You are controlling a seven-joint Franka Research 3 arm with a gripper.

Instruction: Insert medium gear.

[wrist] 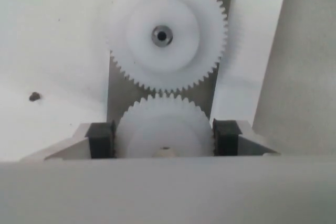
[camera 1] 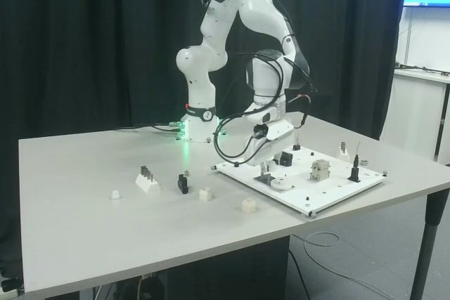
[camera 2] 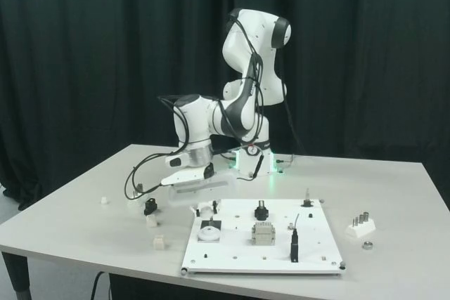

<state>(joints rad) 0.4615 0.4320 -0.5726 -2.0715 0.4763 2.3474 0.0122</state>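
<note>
While the gripper [wrist: 164,139] pinched the medium gear [wrist: 164,129] between its black pads, it held it at six o'clock of the large gear [wrist: 167,32], teeth apparently meshing, probably for seating

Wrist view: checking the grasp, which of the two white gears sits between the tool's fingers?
The smaller gear, flanked by the black finger pads. The larger gear lies beyond it on the grey plate, with a metal pin through its centre.
</note>
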